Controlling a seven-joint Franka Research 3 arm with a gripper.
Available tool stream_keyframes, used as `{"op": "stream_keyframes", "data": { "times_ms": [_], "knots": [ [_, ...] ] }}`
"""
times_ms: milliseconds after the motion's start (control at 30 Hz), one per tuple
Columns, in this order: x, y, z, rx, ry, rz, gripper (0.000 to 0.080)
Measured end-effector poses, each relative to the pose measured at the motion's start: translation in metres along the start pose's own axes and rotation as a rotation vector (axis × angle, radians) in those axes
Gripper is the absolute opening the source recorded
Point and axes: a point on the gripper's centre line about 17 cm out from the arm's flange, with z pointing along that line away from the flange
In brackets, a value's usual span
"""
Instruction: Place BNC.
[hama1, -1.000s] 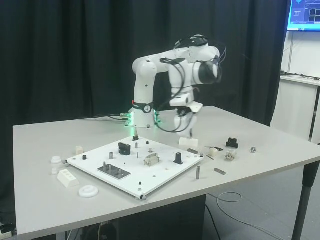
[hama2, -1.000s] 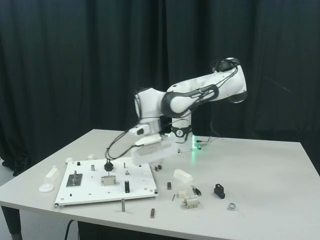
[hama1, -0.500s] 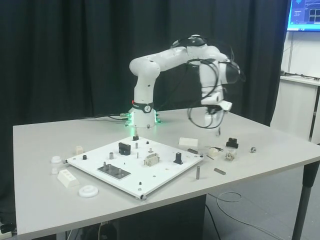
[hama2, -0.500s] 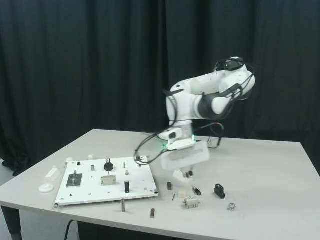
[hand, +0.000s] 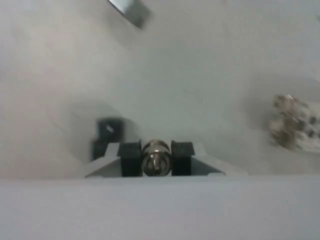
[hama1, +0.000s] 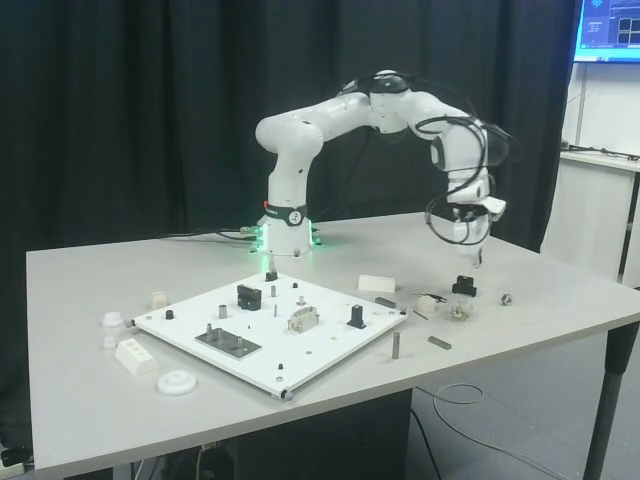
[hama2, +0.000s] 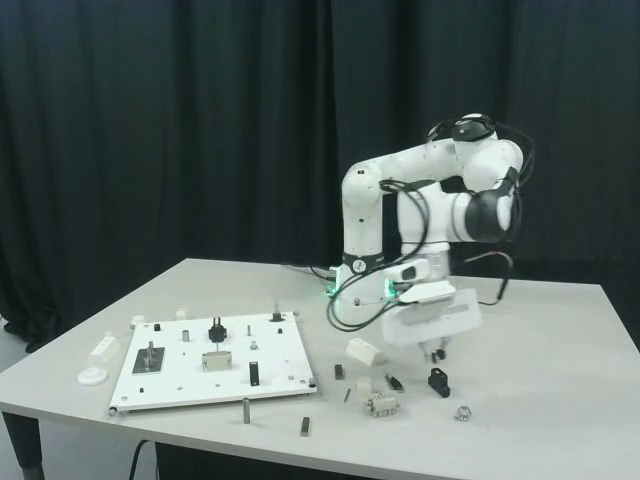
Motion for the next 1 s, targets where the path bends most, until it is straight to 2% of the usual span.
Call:
{"op": "stream_keyframes", "data": {
  "times_ms": [167,400,700,1000],
  "knots": [
    [0.009,-0.027,0.005,-0.014,-0.032,0.050,0.0121],
    [0.018,-0.058,0.019,-0.029,-0.062,0.066,0.0121],
    [0.021,-0.079,0.037,-0.042,-0.078,0.067,0.0121],
    [0.020,-0.089,0.054,-0.052,-0.081,0.067,0.0121]
  ]
}}
